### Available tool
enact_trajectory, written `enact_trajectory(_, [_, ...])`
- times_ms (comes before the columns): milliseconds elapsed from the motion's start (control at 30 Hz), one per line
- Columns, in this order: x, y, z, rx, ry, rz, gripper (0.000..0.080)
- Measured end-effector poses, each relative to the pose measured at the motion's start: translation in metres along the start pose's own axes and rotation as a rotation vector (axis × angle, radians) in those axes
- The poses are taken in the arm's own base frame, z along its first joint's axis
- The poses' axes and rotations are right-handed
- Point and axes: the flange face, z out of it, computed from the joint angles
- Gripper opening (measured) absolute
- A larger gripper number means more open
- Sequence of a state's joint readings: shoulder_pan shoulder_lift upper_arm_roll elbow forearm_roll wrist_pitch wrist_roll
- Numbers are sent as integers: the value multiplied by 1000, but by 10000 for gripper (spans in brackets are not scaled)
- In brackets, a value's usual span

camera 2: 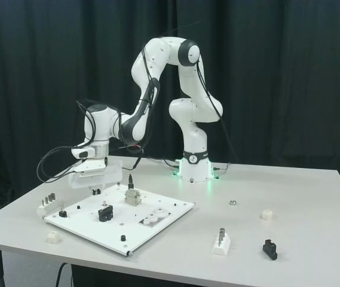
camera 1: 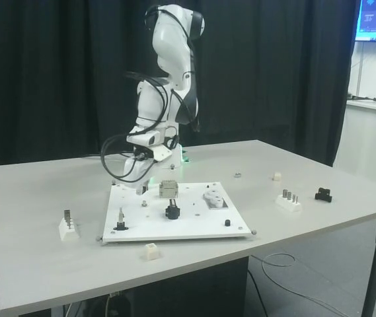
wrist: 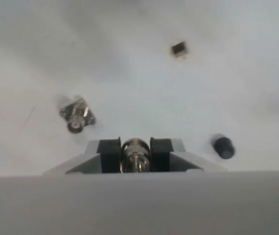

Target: Insert BNC.

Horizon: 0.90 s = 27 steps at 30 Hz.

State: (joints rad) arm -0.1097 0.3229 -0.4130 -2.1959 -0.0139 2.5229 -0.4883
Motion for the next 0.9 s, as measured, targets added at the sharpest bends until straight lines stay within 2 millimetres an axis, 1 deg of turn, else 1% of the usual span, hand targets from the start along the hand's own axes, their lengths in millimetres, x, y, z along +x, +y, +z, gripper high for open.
enact_trajectory(433, [-23,-3,15,61,-14,-38,121])
enact_trajectory(633, [-31,-5,17,71,-1,-41,121])
enact_trajectory(900, [-37,-7,16,57,34,-33,121])
